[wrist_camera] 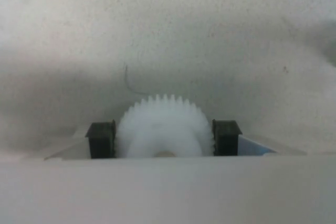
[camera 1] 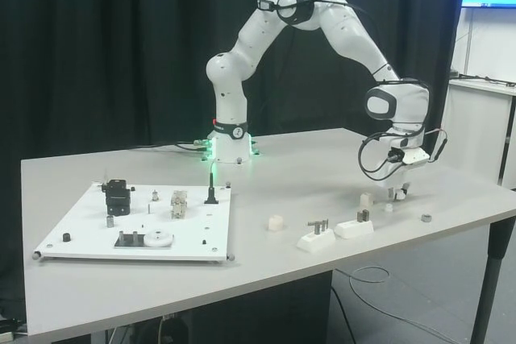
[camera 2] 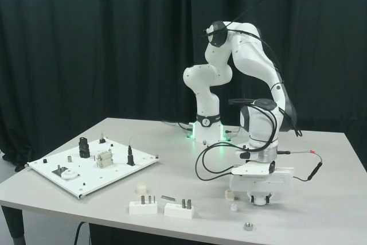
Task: Place medium gear.
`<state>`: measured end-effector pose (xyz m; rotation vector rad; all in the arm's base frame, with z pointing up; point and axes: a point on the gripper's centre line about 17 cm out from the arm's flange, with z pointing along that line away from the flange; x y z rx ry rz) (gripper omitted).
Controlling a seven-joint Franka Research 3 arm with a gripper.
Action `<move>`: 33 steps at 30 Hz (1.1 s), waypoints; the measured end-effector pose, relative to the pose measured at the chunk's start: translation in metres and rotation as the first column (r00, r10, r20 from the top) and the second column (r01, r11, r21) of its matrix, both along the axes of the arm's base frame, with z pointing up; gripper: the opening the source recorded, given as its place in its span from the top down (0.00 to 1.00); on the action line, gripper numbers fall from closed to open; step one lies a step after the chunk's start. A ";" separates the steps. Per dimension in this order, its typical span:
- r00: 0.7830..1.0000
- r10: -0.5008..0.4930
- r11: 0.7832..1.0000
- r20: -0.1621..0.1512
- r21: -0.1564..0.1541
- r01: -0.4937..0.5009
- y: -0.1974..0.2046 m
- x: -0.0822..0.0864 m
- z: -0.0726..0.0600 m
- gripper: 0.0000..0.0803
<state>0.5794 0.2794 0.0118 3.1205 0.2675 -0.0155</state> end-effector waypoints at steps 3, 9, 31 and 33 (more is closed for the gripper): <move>1.000 -0.002 1.000 0.002 0.001 0.002 0.001 0.000 -0.001 0.51; 1.000 -0.012 1.000 0.006 0.002 0.012 0.003 0.000 -0.004 0.51; 0.999 -0.027 1.000 -0.022 0.007 0.027 0.000 0.006 0.042 0.01; 0.999 -0.029 1.000 -0.027 0.007 0.030 -0.002 0.006 0.050 0.01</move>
